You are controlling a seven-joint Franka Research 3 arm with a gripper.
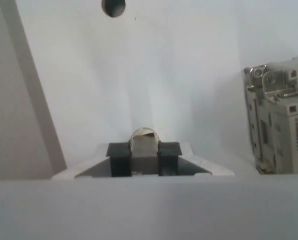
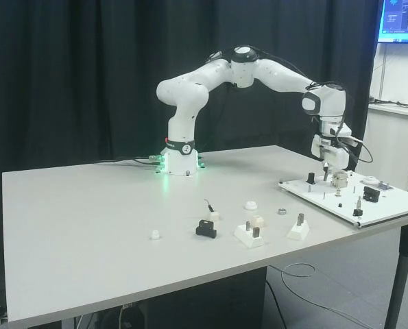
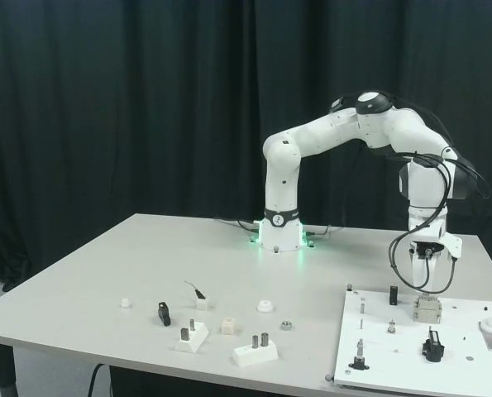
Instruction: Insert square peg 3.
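The gripper (image 1: 144,159) hangs low over the white board (image 3: 394,351), its two black fingers (image 1: 117,159) clamped on a small pale peg (image 1: 144,141) whose rounded end shows between them. So the task's peg is in the fingers, above the board and not in any hole that can be seen. Just beside the gripper stands a grey metal block (image 1: 279,117) with latches on its top; it does not touch the fingers. Farther out on the bare board surface, one round dark hole (image 1: 113,7) shows in the wrist view only.

The two room views show what the wrist view cannot: the white arm (image 3: 353,128) reaching from its base (image 3: 280,234), which glows green at the foot, across the grey table (image 2: 87,219) to the board. On the board near the gripper stands one black upright post (image 3: 393,294), with several thin pins and a black clip (image 3: 430,347) beyond.

Well apart from the gripper, loose on the table, lie two white blocks (image 3: 255,351) holding dark pegs, one black clamp (image 3: 164,313), one white ring (image 3: 265,306), one small white cap (image 3: 126,303) and one nut (image 3: 285,325). Nothing stands between the gripper and the board beneath it.
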